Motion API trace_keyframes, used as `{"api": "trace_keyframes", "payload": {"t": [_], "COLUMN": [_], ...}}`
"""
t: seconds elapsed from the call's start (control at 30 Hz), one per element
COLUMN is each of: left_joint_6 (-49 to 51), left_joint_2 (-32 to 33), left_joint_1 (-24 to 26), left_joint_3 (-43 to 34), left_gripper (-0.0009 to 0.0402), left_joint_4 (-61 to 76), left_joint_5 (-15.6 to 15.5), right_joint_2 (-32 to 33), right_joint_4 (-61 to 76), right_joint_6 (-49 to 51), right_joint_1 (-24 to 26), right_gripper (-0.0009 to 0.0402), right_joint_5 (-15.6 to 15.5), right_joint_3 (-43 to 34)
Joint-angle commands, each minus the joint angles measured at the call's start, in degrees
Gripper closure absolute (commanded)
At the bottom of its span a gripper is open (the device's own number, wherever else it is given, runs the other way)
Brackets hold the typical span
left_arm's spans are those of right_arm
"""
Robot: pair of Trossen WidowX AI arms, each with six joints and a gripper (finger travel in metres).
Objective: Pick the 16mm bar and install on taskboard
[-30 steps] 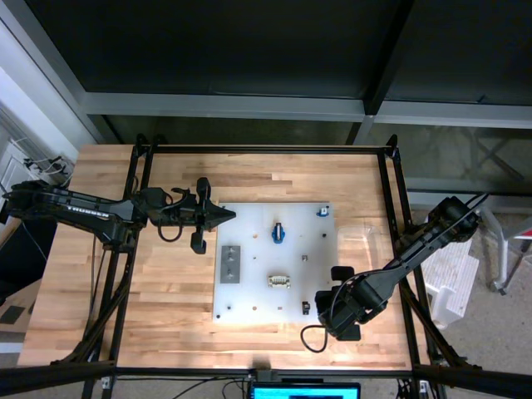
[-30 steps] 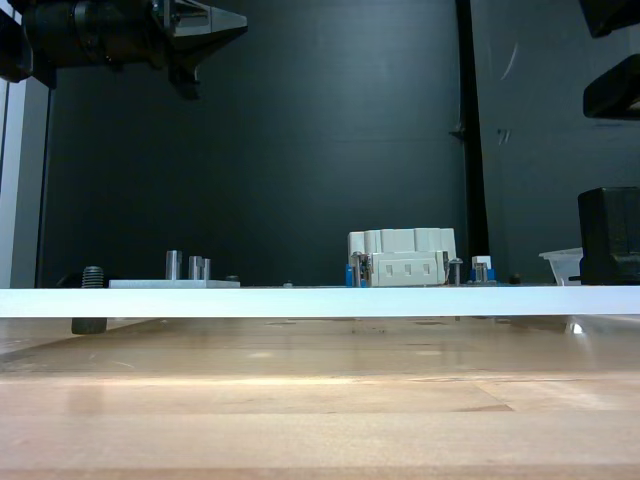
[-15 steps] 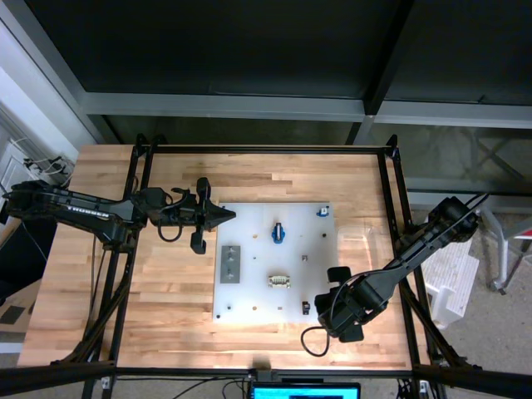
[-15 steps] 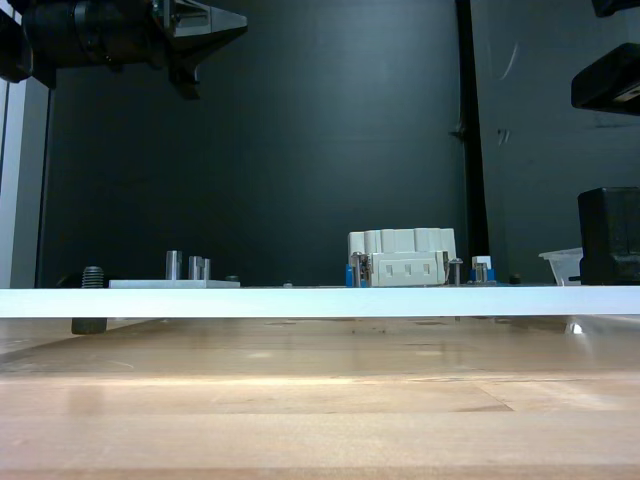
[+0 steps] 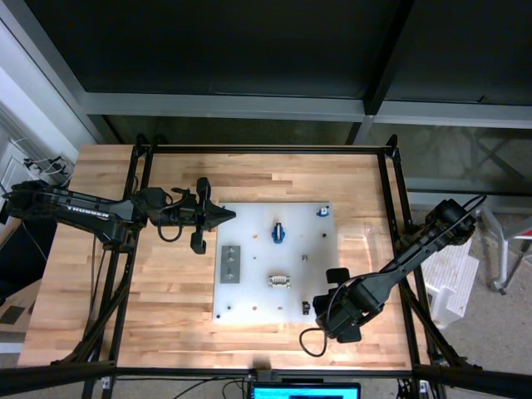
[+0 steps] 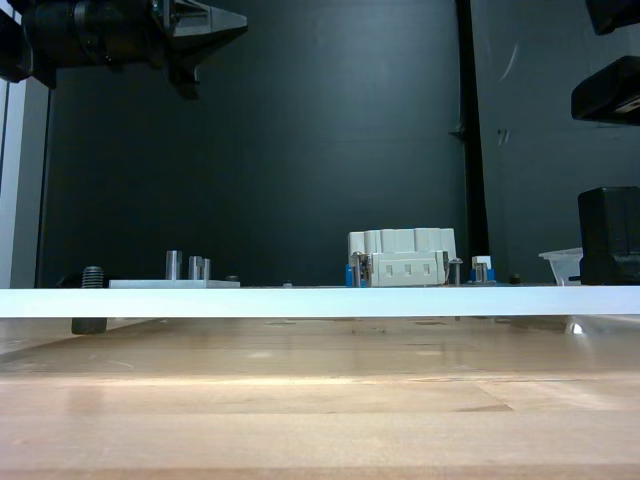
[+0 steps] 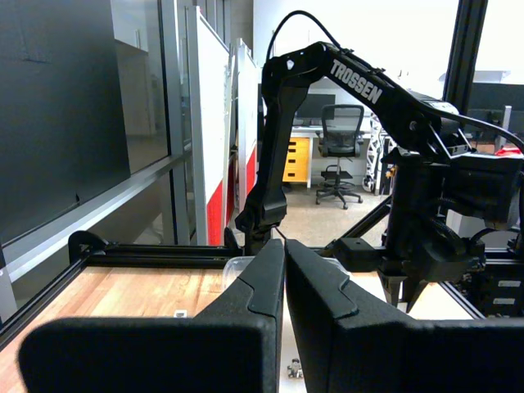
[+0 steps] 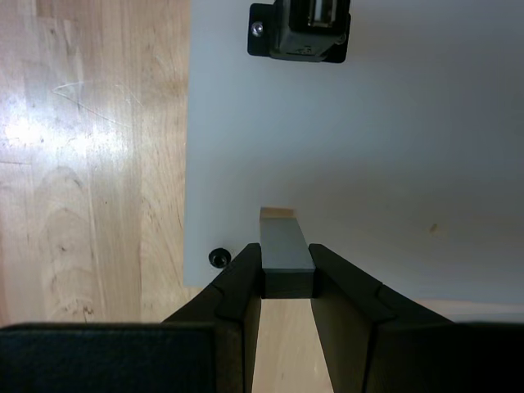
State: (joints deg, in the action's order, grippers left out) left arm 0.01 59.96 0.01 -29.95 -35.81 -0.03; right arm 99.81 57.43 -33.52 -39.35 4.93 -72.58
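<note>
16mm bar [image 8: 286, 241] sits clamped between the fingers of my right gripper [image 8: 286, 264], gripped on its two sides and held clear of the board. It hangs over the near-right corner of the taskboard [image 8: 393, 164], with part of it over the white plate and part over the bare wood of the surface [image 8: 98, 164]. A small black screw head sits at the board's corner just beside it, and a black connector [image 8: 300, 29] stands on the board a little further in.

So, as I judge it, the pick is done and the install is not. The bar is in no seat, and I cannot tell from these views which opening it belongs to.

Further left on the board are a beige connector [image 5: 280, 283] and a grey block [image 5: 230, 264]; the low view shows short metal pegs standing on that block. Beyond them is a blue part [image 5: 278, 233]. What is left is carrying the bar to its place, lining it up and pressing it home.

My left gripper [image 7: 284, 270] hovers high above the board's far-left edge, its fingers pressed together on nothing, pointing right across the table.
</note>
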Motion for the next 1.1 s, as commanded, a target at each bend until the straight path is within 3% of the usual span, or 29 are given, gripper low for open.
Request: {"api": "trace_keyframes", "payload": {"t": [0.03, 1.1], "left_joint_6": [0.0, 0.0], "left_joint_2": [0.02, 0.02], "left_joint_1": [0.0, -0.02], "left_joint_3": [0.0, 0.0], "left_gripper": [0.0393, 0.0393], "left_joint_4": [-0.02, -0.02], "left_joint_5": [0.0, 0.0], "right_joint_2": [0.33, 1.03], "right_joint_4": [-0.24, -0.96], "right_joint_6": [-0.04, -0.76], "right_joint_1": [0.0, 1.11], "right_gripper": [0.0384, 0.0384], "right_joint_5": [0.04, 0.2], "right_joint_3": [0.02, 0.11]}}
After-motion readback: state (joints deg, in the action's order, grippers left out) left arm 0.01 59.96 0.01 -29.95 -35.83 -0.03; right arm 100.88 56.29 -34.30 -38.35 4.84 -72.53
